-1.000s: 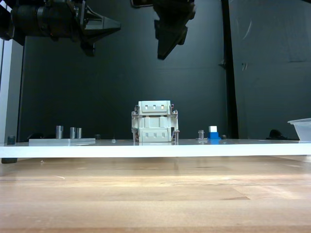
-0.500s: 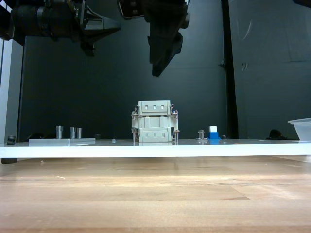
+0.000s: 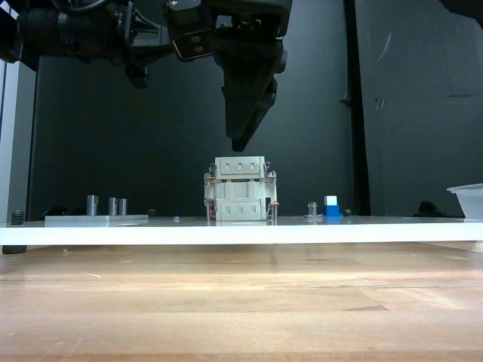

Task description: Remove the HAN10-E connector and place it in the container

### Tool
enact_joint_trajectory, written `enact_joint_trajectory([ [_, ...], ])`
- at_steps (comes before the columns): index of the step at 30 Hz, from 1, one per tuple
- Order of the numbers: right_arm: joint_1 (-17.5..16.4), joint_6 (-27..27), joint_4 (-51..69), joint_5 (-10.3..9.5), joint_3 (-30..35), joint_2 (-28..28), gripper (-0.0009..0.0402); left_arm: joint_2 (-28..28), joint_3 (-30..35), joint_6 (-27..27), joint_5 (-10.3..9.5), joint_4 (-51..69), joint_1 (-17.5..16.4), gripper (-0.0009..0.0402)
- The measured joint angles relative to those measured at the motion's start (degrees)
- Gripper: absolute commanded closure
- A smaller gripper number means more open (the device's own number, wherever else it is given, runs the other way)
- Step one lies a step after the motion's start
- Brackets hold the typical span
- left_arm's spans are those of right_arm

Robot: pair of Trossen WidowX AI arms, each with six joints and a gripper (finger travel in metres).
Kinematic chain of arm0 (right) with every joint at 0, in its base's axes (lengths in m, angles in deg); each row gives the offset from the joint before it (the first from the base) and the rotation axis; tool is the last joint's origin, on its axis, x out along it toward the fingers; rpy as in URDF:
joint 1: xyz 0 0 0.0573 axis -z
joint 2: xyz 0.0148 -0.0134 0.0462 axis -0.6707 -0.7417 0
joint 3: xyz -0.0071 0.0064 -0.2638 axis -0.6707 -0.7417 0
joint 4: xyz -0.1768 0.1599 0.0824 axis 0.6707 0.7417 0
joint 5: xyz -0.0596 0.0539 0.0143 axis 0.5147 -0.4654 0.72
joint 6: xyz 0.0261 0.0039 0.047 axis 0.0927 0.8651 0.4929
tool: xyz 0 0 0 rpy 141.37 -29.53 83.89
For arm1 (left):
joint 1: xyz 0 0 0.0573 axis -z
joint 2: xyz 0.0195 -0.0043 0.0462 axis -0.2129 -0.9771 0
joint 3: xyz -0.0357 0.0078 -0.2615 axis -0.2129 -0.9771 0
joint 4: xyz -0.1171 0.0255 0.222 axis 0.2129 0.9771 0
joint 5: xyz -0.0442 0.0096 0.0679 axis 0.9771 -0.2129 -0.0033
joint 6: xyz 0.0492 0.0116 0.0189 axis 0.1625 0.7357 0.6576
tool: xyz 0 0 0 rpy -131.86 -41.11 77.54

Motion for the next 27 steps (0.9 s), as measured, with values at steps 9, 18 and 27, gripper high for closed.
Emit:
enact_joint_trajectory([
  [9,0.00,-0.07,-1.42,0.00,-1.62,-0.76,0.0114,0.00,0.00,0.00,-0.02,0.00,0.00,0.0393],
  [18,0.00,-0.09,-3.72,-0.28,-4.66,-0.76,0.0114,0.00,-0.02,0.00,0.00,-0.04,0.00,0.0393],
  [27,0.00,-0.37,-5.18,-0.61,-5.99,-0.70,0.0114,0.00,0.00,0.00,0.00,-0.07,0.00,0.0393],
])
